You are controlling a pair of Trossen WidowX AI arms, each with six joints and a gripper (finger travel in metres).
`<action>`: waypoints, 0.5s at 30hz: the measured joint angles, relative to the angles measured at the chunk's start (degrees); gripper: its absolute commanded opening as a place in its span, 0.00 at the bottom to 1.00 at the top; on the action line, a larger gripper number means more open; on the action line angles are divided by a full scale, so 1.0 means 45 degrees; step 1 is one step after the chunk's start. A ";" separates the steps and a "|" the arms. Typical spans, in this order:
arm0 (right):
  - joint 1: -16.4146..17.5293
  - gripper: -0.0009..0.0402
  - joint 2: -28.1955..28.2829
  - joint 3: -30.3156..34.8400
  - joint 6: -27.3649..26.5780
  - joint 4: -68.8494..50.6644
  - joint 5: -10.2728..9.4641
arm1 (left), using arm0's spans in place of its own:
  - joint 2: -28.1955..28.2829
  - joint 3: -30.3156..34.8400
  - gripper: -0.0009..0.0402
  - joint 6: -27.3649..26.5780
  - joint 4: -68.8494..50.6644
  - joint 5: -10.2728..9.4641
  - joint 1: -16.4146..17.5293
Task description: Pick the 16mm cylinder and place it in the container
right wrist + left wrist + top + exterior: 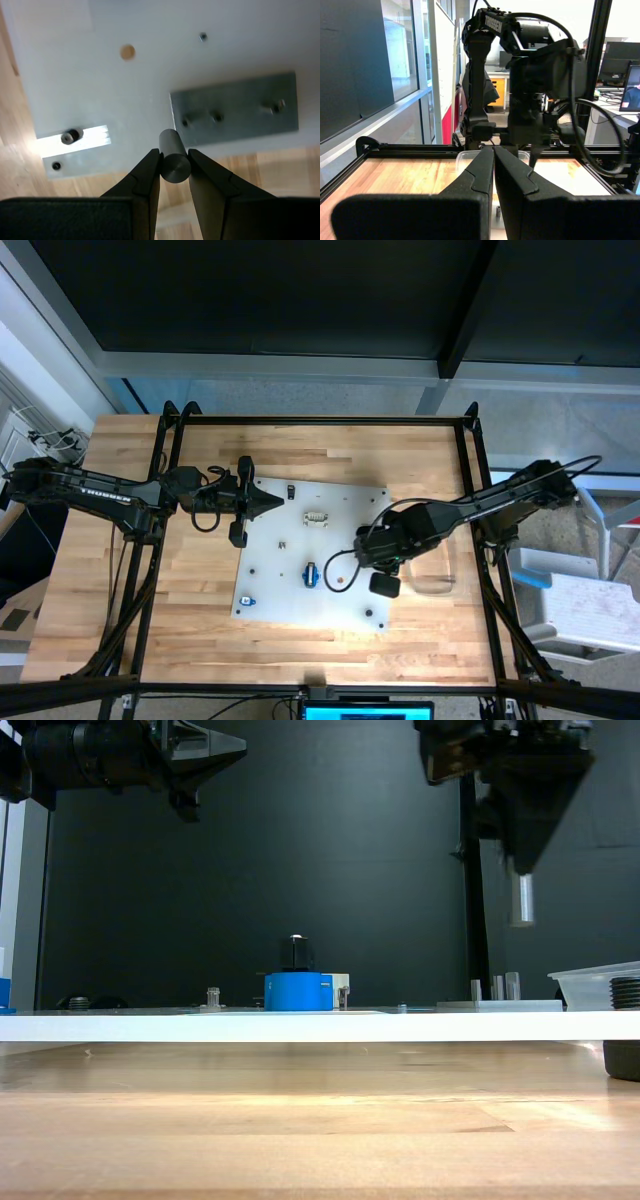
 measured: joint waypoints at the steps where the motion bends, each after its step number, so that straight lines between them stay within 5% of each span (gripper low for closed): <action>1: 0.0010 0.05 -0.0199 -0.0243 0.0146 0.0083 0.0000 | 0.0000 -0.0005 0.02 0.0000 0.0005 -0.0005 0.0000; 15: 0.0073 0.05 -0.2905 -0.3011 0.1418 0.0544 -0.0005 | -0.0005 0.0000 0.02 0.0000 0.0005 0.0000 0.0000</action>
